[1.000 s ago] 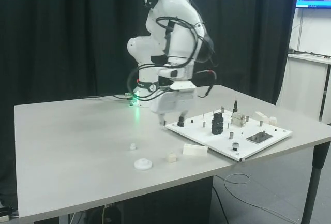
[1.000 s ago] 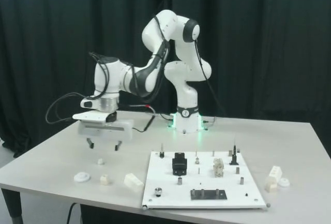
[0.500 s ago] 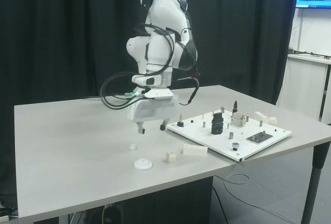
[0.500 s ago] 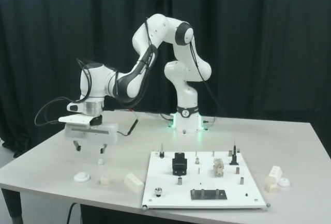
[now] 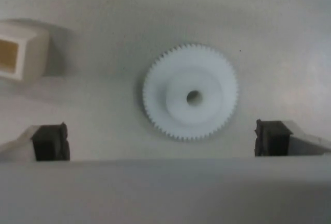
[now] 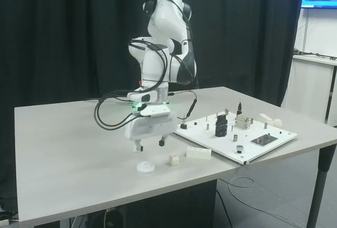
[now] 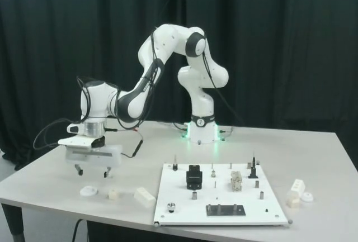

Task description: Pick large gear.

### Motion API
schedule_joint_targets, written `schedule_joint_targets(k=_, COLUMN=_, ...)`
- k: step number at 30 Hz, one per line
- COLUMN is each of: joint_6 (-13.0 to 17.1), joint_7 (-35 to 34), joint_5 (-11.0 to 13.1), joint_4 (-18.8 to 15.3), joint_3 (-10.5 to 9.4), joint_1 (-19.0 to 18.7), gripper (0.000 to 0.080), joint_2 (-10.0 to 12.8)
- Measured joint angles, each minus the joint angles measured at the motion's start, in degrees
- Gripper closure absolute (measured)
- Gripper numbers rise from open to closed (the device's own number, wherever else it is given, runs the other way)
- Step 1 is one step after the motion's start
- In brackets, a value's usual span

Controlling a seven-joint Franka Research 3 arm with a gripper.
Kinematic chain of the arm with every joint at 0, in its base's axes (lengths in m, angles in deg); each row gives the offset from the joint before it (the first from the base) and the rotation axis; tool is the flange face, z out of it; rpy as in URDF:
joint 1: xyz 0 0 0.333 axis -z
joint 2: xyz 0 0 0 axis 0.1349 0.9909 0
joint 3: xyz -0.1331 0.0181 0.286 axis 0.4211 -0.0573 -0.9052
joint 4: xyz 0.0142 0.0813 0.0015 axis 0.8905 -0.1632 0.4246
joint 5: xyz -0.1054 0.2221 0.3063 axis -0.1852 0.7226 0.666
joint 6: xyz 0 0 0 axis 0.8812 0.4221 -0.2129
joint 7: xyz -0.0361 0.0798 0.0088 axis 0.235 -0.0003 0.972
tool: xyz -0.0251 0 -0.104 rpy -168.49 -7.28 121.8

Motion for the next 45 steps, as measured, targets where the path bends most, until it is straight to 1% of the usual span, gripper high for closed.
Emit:
schedule_joint_targets(k=5, joint_6=0.05, joint_7=0.31, joint_5=0.78, joint_4=1.63, joint_3=-0.03, joint_1=0.33, gripper=0.0003, joint_2=2.25)
schedule_joint_targets(k=11, joint_6=0.08, joint_7=0.44, joint_5=1.16, joint_4=3.57, joint_3=-0.16, joint_1=0.90, gripper=0.0003, joint_2=4.83)
schedule_joint_targets(k=19, joint_6=0.08, joint_7=0.97, joint_5=1.66, joint_4=5.71, joint_3=-0.82, joint_1=2.23, gripper=0.0003, joint_2=7.30)
schedule_joint_targets(k=27, joint_6=-0.15, joint_7=1.84, joint_5=2.16, joint_4=6.91, joint_3=-1.16, joint_1=3.19, gripper=0.0003, joint_2=8.69)
schedule_joint_targets(k=37, joint_6=-0.87, joint_7=2.68, joint_5=2.59, joint_4=8.02, joint_3=-2.24, joint_1=4.60, gripper=0.0003, joint_2=9.50)
schedule_joint_targets(k=45, joint_6=-1.33, joint_7=3.71, joint_5=4.04, joint_4=9.11, joint_3=-2.24, joint_1=4.87, gripper=0.0003, joint_2=10.34)
